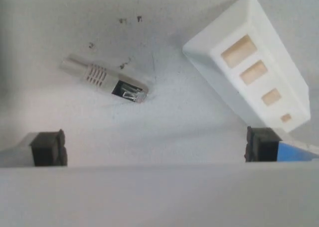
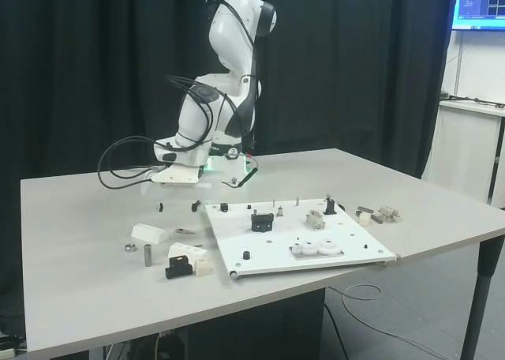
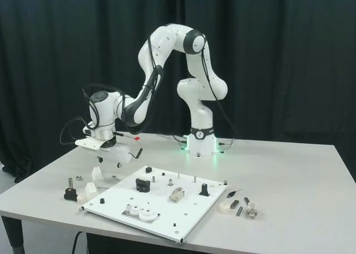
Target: Remove BNC.
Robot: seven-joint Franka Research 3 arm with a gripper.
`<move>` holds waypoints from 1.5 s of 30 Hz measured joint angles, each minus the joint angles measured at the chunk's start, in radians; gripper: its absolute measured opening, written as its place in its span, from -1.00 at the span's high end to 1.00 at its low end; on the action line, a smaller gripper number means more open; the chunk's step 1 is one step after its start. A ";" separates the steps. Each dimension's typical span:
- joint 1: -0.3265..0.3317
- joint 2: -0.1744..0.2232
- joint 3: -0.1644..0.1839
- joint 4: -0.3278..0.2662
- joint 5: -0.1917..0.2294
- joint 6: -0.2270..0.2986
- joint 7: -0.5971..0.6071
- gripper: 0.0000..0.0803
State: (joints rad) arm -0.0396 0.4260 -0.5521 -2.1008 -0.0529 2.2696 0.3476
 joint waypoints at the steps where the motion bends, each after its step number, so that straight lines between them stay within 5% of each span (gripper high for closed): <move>1: 0.000 -0.001 0.000 0.002 0.000 -0.004 0.000 -0.99; 45: -0.005 -0.002 -0.006 0.036 0.000 -0.032 0.000 -0.99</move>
State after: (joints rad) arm -0.0443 0.4237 -0.5576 -2.0646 -0.0530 2.2375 0.3476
